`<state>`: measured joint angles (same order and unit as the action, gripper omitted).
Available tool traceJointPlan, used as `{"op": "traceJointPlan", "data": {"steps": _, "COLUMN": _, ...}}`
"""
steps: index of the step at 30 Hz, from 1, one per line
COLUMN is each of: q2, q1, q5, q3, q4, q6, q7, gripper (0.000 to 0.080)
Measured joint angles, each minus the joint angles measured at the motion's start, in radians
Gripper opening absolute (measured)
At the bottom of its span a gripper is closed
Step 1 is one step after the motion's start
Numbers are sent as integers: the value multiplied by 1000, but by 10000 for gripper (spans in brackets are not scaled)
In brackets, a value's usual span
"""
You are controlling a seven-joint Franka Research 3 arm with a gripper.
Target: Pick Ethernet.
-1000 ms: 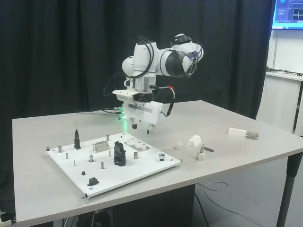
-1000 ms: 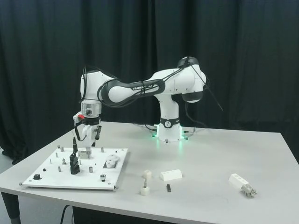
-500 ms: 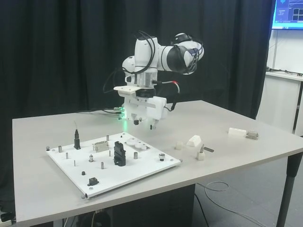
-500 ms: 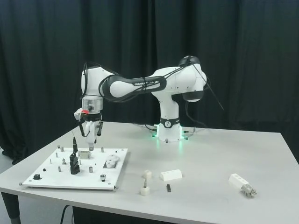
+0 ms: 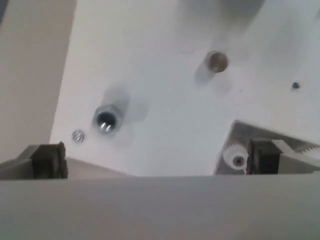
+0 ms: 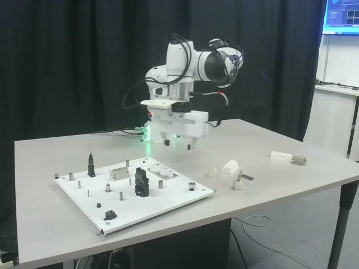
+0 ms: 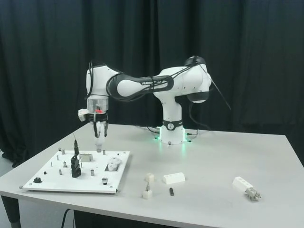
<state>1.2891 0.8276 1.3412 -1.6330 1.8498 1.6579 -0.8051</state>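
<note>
My gripper (image 6: 178, 144) hangs open and empty above the back edge of the white board (image 6: 168, 196), seen also as the gripper (image 7: 99, 142) in the second room view. In the wrist view the two black fingertips (image 5: 47, 161) stand far apart over the board (image 5: 165, 100). Below them are a hex bolt (image 5: 106, 120), a round peg (image 5: 216, 61) and a white gear (image 5: 235, 159). A white block with a grey plug end (image 6: 288, 157) lies far right on the table; I cannot tell whether it is the Ethernet part. A grey socket box (image 6: 118, 172) sits on the board.
On the board stand a black connector (image 6: 141, 183), a thin black probe (image 6: 90, 163), a small black part (image 6: 110, 213) and several pegs. White pieces (image 6: 230, 167) and a small peg block (image 6: 238, 184) lie on the grey table (image 6: 314, 179) right of the board. The arm's base (image 7: 172, 135) glows green.
The gripper has risen and swung away from the grey socket box toward the board's back edge, and the wrist has turned. Nothing on the board or table has moved.
</note>
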Motion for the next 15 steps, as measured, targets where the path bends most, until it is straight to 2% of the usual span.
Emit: {"op": "traceJointPlan", "data": {"steps": 15, "q2": -6, "q1": 67, "q5": 10, "q3": -1, "q4": -69, "q6": -30, "q7": 221, "gripper": 800}}
